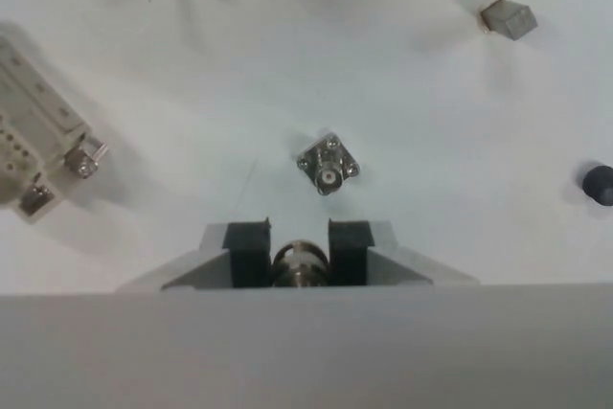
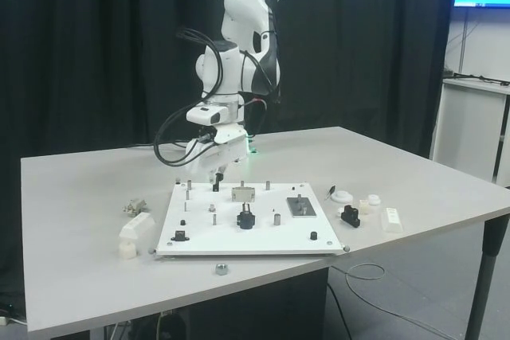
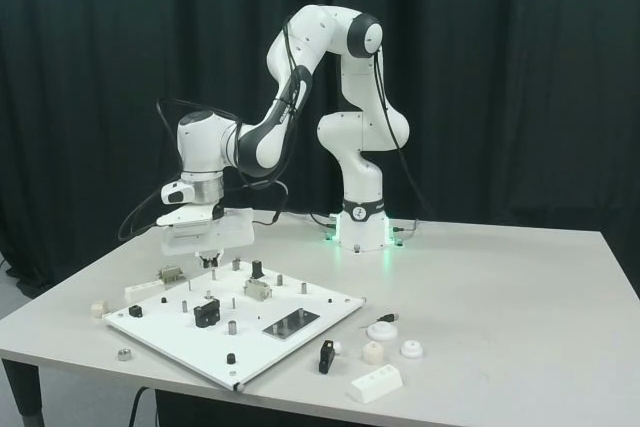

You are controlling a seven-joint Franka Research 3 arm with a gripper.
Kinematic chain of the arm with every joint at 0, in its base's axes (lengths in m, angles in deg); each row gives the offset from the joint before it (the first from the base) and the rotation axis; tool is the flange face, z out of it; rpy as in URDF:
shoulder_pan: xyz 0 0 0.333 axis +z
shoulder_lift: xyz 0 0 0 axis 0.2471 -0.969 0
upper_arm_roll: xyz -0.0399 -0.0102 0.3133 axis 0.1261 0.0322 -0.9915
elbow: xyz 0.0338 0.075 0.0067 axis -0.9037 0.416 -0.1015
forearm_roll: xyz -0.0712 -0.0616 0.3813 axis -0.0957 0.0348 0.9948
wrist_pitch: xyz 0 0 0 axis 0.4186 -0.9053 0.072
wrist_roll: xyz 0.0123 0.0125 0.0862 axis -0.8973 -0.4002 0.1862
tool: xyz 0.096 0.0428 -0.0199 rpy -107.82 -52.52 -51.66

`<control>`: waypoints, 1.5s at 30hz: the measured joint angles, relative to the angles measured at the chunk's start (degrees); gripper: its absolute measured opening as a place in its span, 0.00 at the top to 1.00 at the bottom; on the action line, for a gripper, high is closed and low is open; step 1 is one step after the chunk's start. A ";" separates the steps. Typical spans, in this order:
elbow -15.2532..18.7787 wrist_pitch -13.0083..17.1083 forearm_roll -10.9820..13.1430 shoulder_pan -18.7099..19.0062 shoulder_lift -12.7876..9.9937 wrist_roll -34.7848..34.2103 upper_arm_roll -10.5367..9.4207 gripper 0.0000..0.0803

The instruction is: Place BNC.

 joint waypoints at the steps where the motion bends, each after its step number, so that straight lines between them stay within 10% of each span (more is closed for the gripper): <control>1: 0.00 0.04 0.00 0.00 -0.03 0.00 0.00 0.84; 22: 0.35 0.00 2.07 2.04 0.24 -5.32 -2.14 0.84; 45: 5.38 -2.38 3.16 16.30 4.96 -21.89 -3.60 0.84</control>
